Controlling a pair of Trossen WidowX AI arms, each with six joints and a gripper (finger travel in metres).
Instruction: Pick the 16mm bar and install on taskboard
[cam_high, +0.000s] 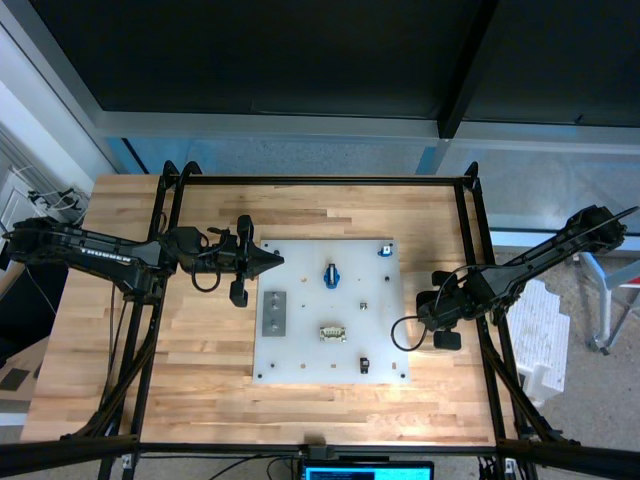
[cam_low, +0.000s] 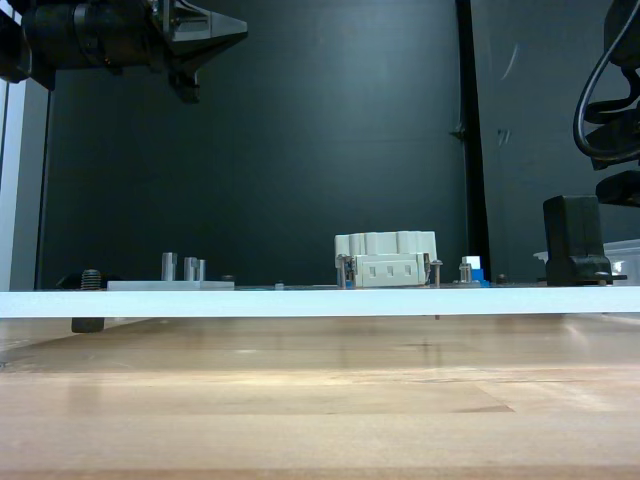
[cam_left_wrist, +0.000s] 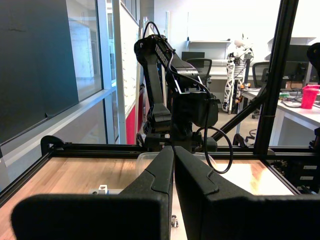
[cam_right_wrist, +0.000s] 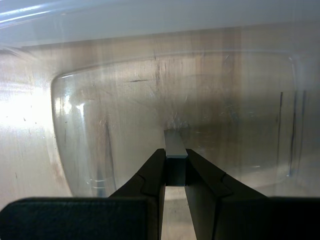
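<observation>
- Pale wooden desk (cam_high: 150, 350) fills my high view, ringed by a black frame (cam_high: 320, 181), with a dark wall behind it.
- At the middle of the desk lies the white taskboard (cam_high: 300, 300). It carries a grey block (cam_high: 273, 313) on its left side, a blue knob (cam_high: 332, 274) further back, a beige connector (cam_high: 333, 333) near the centre and a small black fitting (cam_high: 365, 365) toward the near edge.
- From the low view I see short pegs standing up from the grey block (cam_low: 170, 285), and the beige connector (cam_low: 386, 260) sits upright on the board.
- My left gripper (cam_high: 275, 258) hangs over the board's far left corner, raised well above it, pointing inward across the desk. Its jaws are clenched on nothing, the two fingers pressed flat together in the wrist camera (cam_left_wrist: 173, 148).
- My right gripper (cam_high: 440, 325) is off the board, beside its right edge, pointing down at the desk.
- Its wrist camera shows the right gripper (cam_right_wrist: 175, 154) over a clear plastic tray (cam_right_wrist: 100, 125), jaws grasping the 16mm bar (cam_right_wrist: 175, 142), which sticks out a little past the fingertips.
- The bar seems to sit low over the tray floor; I cannot tell whether it touches.
</observation>
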